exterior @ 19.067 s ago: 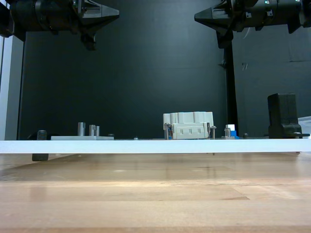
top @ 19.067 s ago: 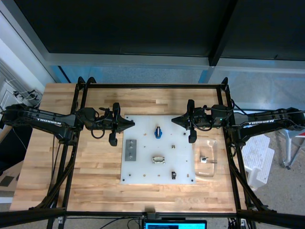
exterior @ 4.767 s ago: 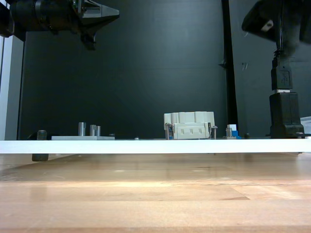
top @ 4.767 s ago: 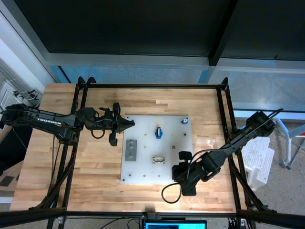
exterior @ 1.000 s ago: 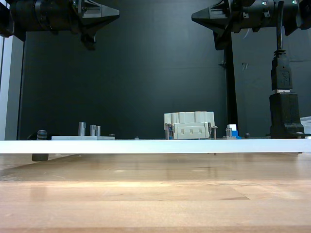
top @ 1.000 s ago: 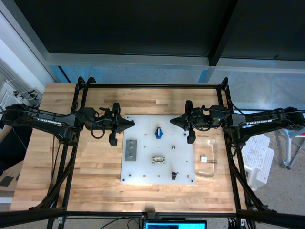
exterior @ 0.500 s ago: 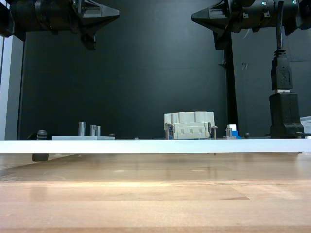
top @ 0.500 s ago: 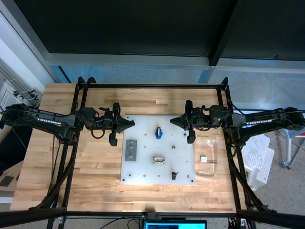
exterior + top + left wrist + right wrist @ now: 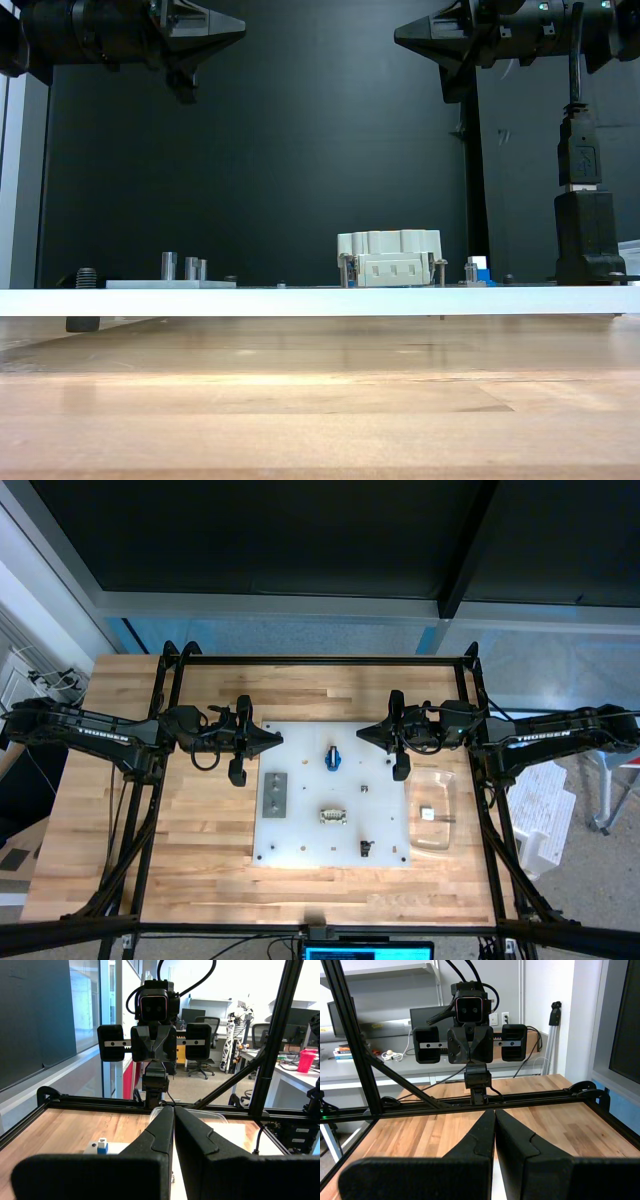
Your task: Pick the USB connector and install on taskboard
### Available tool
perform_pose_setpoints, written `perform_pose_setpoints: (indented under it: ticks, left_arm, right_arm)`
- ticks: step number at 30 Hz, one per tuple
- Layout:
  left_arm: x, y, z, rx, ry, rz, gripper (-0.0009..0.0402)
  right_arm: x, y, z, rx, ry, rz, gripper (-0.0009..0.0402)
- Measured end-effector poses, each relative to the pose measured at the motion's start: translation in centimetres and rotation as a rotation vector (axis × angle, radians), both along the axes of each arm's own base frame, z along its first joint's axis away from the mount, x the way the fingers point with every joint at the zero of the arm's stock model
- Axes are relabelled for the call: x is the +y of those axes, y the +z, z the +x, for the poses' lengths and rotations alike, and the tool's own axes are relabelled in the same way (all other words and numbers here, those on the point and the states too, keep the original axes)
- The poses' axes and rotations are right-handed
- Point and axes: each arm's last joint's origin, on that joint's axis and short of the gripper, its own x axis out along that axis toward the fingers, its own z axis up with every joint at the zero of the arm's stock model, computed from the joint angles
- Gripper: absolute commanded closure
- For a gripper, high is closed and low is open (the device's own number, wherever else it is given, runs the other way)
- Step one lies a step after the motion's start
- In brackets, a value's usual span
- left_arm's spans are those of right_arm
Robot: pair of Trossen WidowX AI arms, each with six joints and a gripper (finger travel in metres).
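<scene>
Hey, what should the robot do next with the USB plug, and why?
Probably nothing more: leave both arms parked. The USB plug stands upright in the black socket on the white board, with no gripper on it. The left gripper and right gripper hang shut above the board's far side, holding nothing.

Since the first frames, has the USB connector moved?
Yes. The USB connector left the clear tray and now stands in the black socket at the taskboard's near edge. The left gripper and right gripper hang shut over its far edge.
</scene>
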Motion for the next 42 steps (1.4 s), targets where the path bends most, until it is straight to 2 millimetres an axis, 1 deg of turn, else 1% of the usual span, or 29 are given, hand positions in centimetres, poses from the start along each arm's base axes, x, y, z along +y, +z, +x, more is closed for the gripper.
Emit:
perform_pose_setpoints:
  ticks: [9, 42]
  left_arm:
    - [0.0, 0.0, 0.0, 0.0, 0.0, 0.0, 0.0393]
    - [0.0, 0.0, 0.0, 0.0, 0.0, 0.0, 0.0393]
  right_arm:
    - [0.0, 0.05, 0.0, -0.004, -0.001, -0.027, 0.0393]
    - [0.01, 0.02, 0.0, -0.001, 0.0, -0.026, 0.0393]
